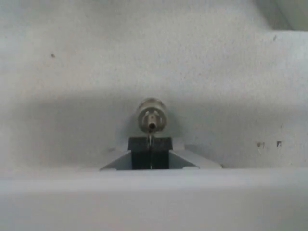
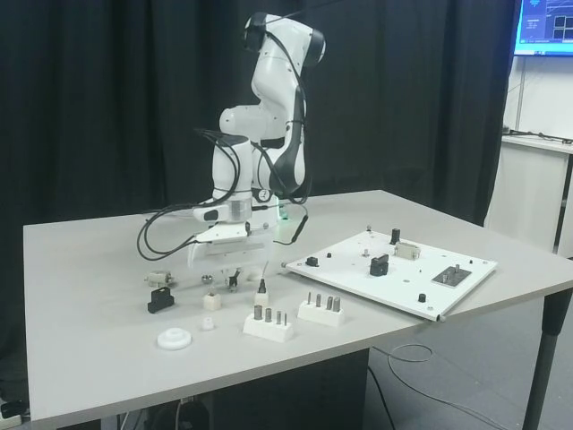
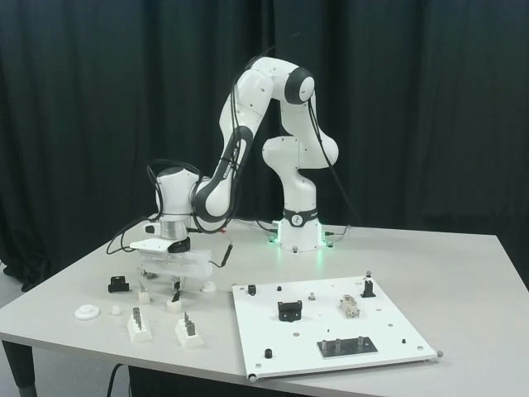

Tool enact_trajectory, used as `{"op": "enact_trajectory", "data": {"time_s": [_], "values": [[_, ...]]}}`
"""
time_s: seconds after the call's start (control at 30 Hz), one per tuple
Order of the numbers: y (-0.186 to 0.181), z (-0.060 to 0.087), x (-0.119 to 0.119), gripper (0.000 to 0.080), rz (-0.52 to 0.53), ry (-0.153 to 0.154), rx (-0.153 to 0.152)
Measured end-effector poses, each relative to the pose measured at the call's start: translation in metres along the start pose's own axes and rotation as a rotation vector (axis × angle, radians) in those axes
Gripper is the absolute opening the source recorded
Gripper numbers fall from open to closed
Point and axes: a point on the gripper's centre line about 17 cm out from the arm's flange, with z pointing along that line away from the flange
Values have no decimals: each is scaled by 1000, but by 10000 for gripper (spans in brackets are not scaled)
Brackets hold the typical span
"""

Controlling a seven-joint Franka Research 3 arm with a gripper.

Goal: Pick BNC.

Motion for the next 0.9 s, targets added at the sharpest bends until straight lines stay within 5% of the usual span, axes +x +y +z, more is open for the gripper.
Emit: {"op": "enact_trajectory", "data": {"time_s": [0.87, 0.9], "values": [[-12, -36, 4, 2, 9, 24, 76], [-13, -37, 4, 382, 13, 23, 80]]}}
